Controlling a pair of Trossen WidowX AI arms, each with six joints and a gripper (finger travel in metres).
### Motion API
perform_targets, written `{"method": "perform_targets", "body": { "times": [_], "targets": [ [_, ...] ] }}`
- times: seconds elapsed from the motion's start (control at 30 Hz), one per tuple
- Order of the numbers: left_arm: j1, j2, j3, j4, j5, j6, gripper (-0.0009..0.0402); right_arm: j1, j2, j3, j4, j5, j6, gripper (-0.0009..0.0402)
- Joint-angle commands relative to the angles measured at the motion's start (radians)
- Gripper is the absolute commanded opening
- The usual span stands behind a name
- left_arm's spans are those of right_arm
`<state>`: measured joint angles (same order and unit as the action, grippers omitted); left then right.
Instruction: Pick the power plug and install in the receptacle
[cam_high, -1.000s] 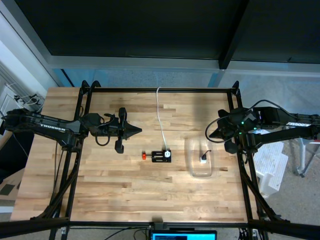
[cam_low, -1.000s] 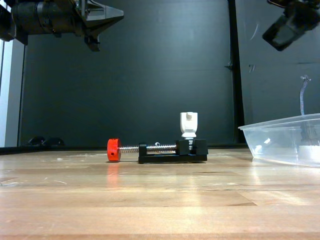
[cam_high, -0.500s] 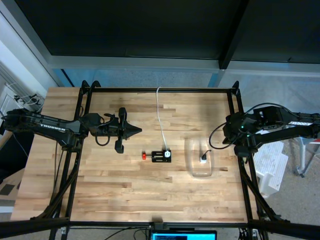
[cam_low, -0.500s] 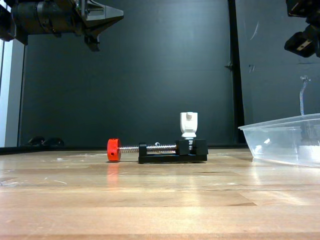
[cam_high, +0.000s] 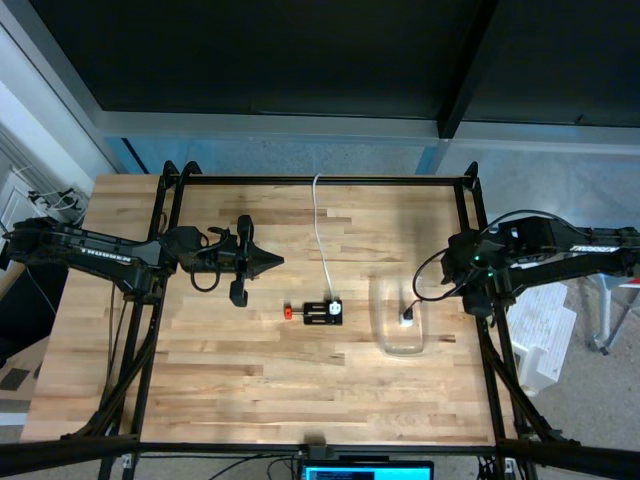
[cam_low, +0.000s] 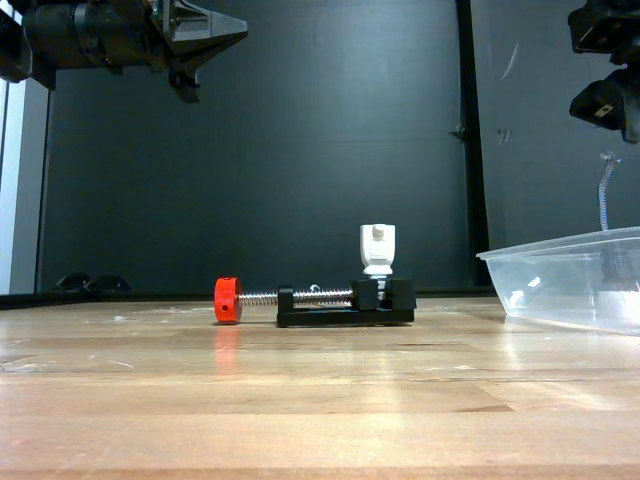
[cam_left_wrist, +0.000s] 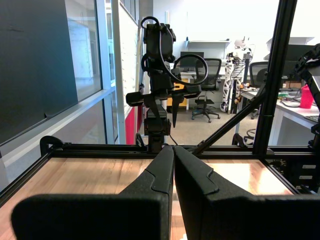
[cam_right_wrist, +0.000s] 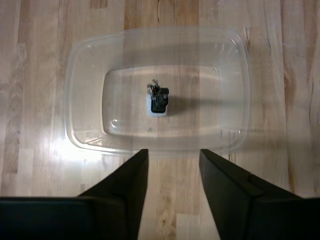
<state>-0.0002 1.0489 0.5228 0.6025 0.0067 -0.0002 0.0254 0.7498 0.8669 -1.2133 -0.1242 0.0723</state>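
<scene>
Plug (cam_right_wrist: 160, 100) lay in the tray (cam_right_wrist: 80, 130) straight ahead of your right gripper (cam_right_wrist: 173, 152), newly tipped down over it with jaws wide and empty, ready to descend; left gripper (cam_left_wrist: 173, 150) hung closed, far off.

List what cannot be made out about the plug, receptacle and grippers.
Power plug prongs: right wrist view, hidden beneath its own body; high view, too small.
Receptacle slots: low view, side-on; high view, too small.
Right gripper, open, raised near the tray: low view, cut off by the edge.
Left gripper, shut, raised at the left: nothing hidden.
</scene>
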Motion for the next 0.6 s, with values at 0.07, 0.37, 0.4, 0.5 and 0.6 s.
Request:
{"method": "perform_targets", "body": {
  "times": [0.07,0.37,0.4,0.5,0.6],
  "targets": [
    [0.0,0.0,0.0,0.0,0.0,0.0,0.0,-0.001,0.01,-0.048,0.056,0.0,-0.001,0.0183],
    [0.0,0.0,0.0,0.0,0.0,0.0,0.0,-0.001,0.048,-0.125,0.168,0.0,0.003,0.0209],
    [0.0,0.0,0.0,0.0,0.0,0.0,0.0,-0.001,0.056,-0.125,0.168,0.0,0.003,0.0211],
    [0.0,0.0,0.0,0.0,0.0,0.0,0.0,-0.001,0.078,-0.125,0.168,0.0,0.003,0.0212],
    [0.0,0.0,0.0,0.0,0.0,0.0,0.0,-0.001,0.106,-0.125,0.174,-0.001,0.006,0.0213]
  ]
}}
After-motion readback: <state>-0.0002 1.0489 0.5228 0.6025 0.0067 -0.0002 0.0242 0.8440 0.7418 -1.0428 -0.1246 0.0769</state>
